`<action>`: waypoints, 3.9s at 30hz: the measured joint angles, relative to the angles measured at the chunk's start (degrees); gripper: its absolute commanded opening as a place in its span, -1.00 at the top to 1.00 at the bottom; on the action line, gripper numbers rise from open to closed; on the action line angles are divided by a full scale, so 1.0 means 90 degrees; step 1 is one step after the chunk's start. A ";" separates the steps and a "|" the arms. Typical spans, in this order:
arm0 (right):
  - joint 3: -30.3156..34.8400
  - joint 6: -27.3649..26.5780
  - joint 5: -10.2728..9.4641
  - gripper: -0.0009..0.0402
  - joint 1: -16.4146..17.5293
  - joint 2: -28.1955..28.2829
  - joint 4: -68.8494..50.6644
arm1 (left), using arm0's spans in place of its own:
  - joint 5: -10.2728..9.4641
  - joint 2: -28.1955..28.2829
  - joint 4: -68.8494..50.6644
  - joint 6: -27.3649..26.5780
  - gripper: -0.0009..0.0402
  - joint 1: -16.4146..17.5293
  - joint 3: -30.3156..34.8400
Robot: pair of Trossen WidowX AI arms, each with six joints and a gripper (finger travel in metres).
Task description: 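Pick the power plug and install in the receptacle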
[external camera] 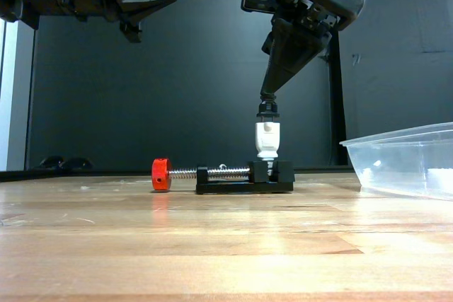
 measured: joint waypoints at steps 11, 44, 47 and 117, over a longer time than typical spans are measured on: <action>-0.0323 0.0036 -0.0005 0.96 0.0000 -0.0107 0.0369 | 0.0000 0.0000 -0.0002 -0.0002 0.96 0.0000 0.0000; -0.0454 0.0070 -0.0075 0.94 -0.0032 -0.0104 0.0566 | 0.0000 0.0000 0.0000 -0.0002 0.96 0.0000 0.0000; -0.0398 0.0070 -0.0095 0.85 -0.0032 -0.0109 0.0512 | 0.0000 0.0000 0.0000 0.0000 0.96 0.0000 0.0000; -0.3434 -0.0556 -0.0483 0.96 -0.1141 -0.5251 0.4199 | 0.0000 0.0000 0.0000 -0.0002 0.96 0.0000 -0.0002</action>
